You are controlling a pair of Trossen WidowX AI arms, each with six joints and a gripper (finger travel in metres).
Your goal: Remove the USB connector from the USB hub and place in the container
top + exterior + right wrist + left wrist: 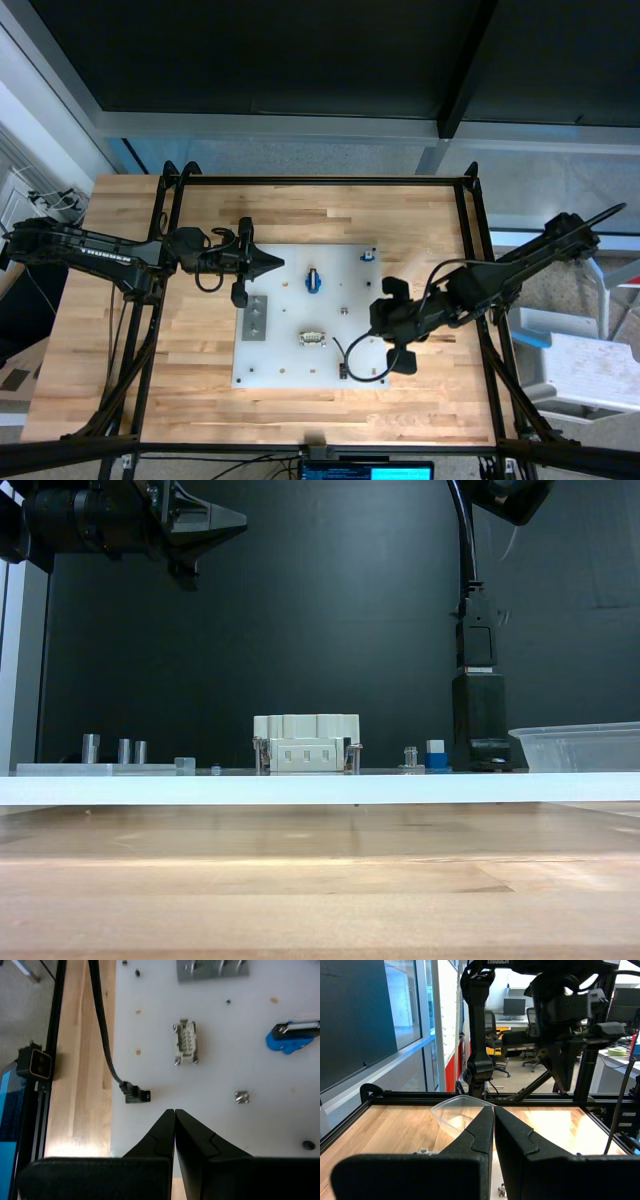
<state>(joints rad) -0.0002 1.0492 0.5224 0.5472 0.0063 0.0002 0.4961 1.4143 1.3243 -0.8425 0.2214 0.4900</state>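
Note:
The USB connector (478,635) stands upright in the black USB hub (478,718), and its thin cable (463,530) rises out of view. From above, the USB connector (342,368) sits at the white board's near right edge. In the right wrist view the connector (129,1090) and hub (143,1095) lie just ahead of my right gripper (174,1114), which is shut on nothing and hovers above the board (378,325). The clear container (578,742) stands right of the hub, with a faint outline (370,363). My left gripper (268,262) is shut and raised at the board's far left.
On the white board (285,360) are a grey block with pegs (258,320), a silver-beige connector (312,339) and a blue plug (313,280). A black frame rail (480,300) runs along the table's right side.

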